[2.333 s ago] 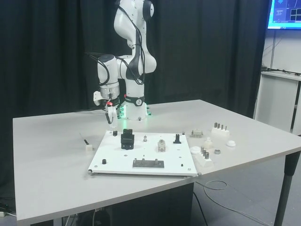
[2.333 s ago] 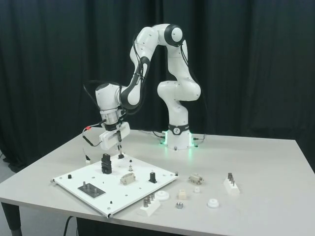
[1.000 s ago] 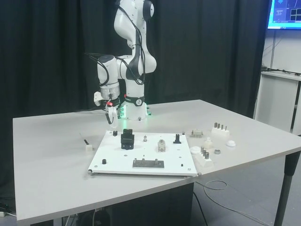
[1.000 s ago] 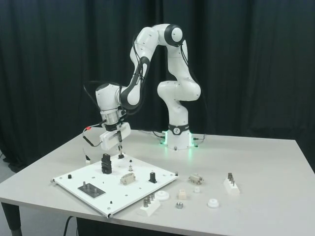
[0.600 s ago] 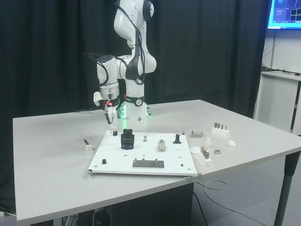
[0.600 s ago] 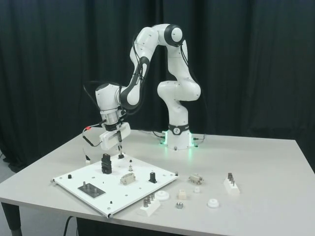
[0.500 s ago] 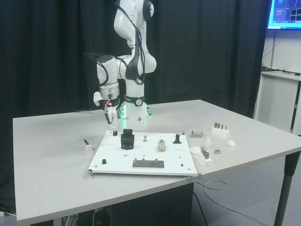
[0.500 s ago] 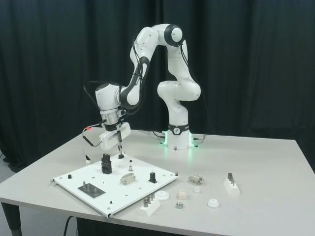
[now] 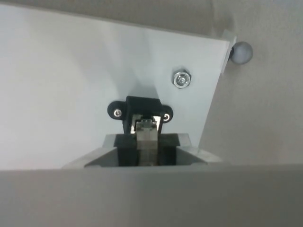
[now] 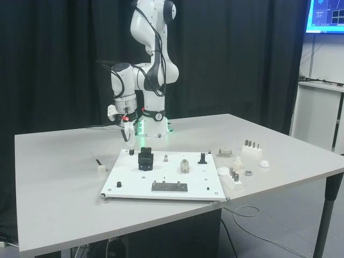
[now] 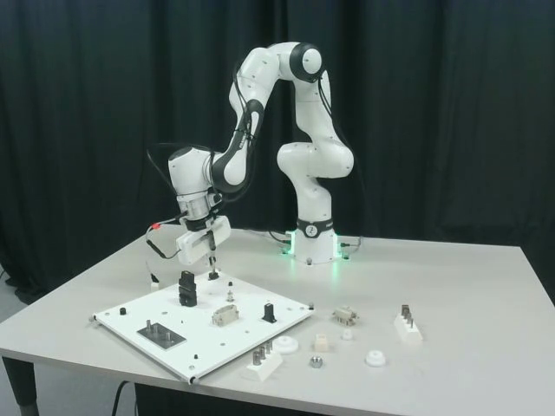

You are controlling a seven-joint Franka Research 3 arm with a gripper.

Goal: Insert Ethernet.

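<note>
The gripper [image 9: 147, 152] is pinched on an Ethernet plug [image 9: 147, 135], holding it just above the black socket [image 9: 140, 108] near a corner of the white board [image 9: 61, 85] on the grey counter [image 10: 54, 161]. To do the insertion well, the arm should keep the plug square to the socket opening, centre it, and press straight down gently until it seats. No brand, label or writing can be read on any part.

Near the white board's [image 10: 161, 174] back corner, the gripper [image 10: 128, 141] hung over a black socket [image 9: 140, 109]. A bolt [image 9: 181, 79] stood beside it. The taller black block [image 10: 145, 159] rose nearby, toward the board's middle.
</note>
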